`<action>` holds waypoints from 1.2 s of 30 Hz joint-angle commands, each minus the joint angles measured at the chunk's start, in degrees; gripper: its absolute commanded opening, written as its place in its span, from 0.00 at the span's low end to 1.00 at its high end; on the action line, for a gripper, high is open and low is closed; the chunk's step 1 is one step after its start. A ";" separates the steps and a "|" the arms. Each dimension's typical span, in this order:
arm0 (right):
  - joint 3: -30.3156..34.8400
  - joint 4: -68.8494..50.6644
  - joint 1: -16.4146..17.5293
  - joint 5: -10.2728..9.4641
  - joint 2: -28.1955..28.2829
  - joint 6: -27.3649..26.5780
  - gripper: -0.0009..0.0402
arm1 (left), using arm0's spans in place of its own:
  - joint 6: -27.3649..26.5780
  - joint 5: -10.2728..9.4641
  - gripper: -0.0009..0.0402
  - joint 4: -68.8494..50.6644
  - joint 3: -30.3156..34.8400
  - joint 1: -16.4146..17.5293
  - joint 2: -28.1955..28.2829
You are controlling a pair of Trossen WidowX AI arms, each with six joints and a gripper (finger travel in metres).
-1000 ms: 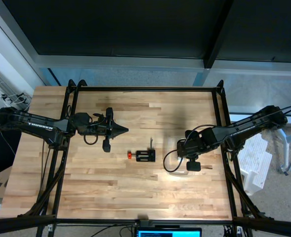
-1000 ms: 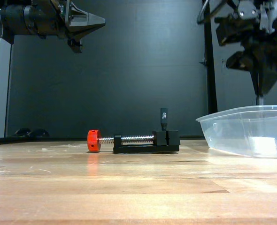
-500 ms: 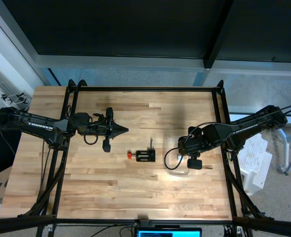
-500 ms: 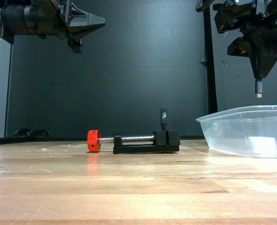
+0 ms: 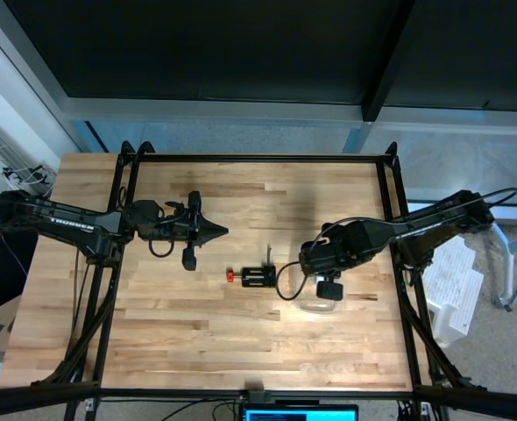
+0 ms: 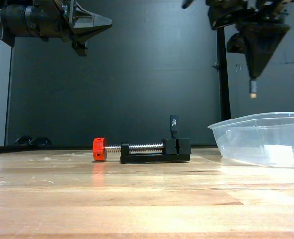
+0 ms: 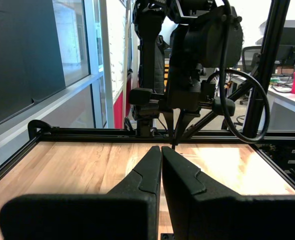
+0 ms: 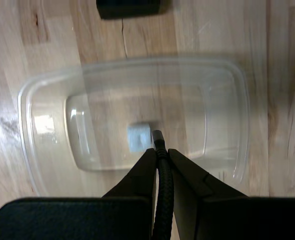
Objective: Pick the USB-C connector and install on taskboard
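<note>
Over the clear tray point(image 5: 318, 304), right of the tabletop's point(image 5: 197, 338) middle, the right gripper point(image 6: 253, 76) pinches the USB-C connector point(image 6: 253, 88).
From above, the taskboard point(image 5: 257, 277) lies mid-tabletop, just left of the tray, and the left gripper point(image 5: 220, 231) hangs toward the left edge. At table height, the connector hangs upright, metallic tip down, above the tray's rim and well apart from the taskboard. Left wrist camera: the left fingers point(image 7: 147, 172) are pressed together. Right wrist camera: the right fingers point(image 8: 187, 177) clamp the connector, its cable point(image 8: 162, 192) running back between them, its tip beside a whitish square piece point(image 8: 138, 138) in the tray.
</note>
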 commanded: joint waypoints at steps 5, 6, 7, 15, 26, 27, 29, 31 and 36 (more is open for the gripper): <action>6.16 -1.44 -1.11 1.27 5.33 0.09 0.02 | 0.00 0.02 0.02 0.02 0.02 0.00 0.00; 6.95 -1.42 -1.36 1.27 6.03 0.09 0.02 | 0.00 0.02 0.02 0.02 0.02 0.02 0.00; 7.69 -1.36 -1.57 1.27 6.56 0.04 0.02 | 0.00 0.02 0.02 0.02 0.02 0.02 0.00; 12.41 -1.46 -3.04 0.61 10.16 -2.91 0.02 | 0.00 0.02 0.02 0.00 0.02 0.00 0.00; 12.59 0.04 -3.26 -0.72 10.51 -7.30 0.02 | 0.00 0.02 0.02 0.02 0.02 0.02 0.00; 12.83 0.02 -3.23 -0.72 11.17 -7.30 0.02 | 0.00 0.02 0.02 0.00 0.02 0.00 0.00; 13.38 0.13 -3.26 -0.72 11.82 -6.82 0.02 | 0.00 0.02 0.02 0.02 0.02 0.00 0.00; 14.84 0.22 -3.30 -0.70 13.11 -6.73 0.02 | 0.00 0.02 0.02 0.00 0.02 0.02 0.00; 18.93 0.00 -4.22 -0.70 16.65 -7.08 0.02 | 0.00 0.02 0.02 0.00 0.02 0.00 0.00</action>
